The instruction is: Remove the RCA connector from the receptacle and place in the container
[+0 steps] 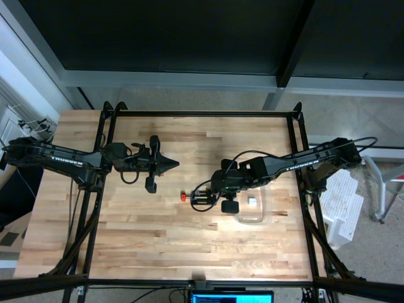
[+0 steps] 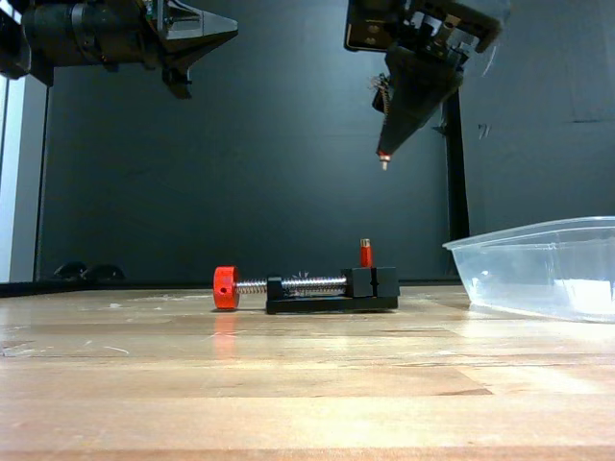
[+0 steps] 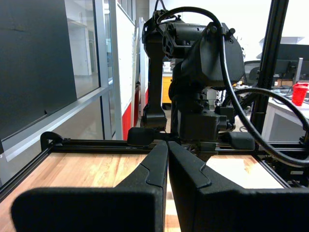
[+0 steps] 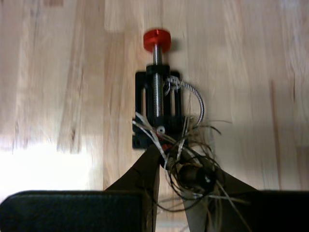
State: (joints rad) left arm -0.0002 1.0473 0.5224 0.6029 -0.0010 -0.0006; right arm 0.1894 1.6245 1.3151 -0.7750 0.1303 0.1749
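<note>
Low view, right gripper point(image 2: 388, 142) dangling red RCA connector point(image 2: 384, 159) (left gripper point(image 2: 227, 36) aloft)

Brand lettering on the arms
White "TROSSEN" lettering is running along the left arm point(image 1: 63, 159); fainter matching lettering is showing on the right arm point(image 1: 302, 161).

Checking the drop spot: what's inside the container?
A small pale grey cube lies in the container; the right tool, gripping the RCA connector above the receptacle, hides its left edge. Left tool hangs shut, far left.
</note>
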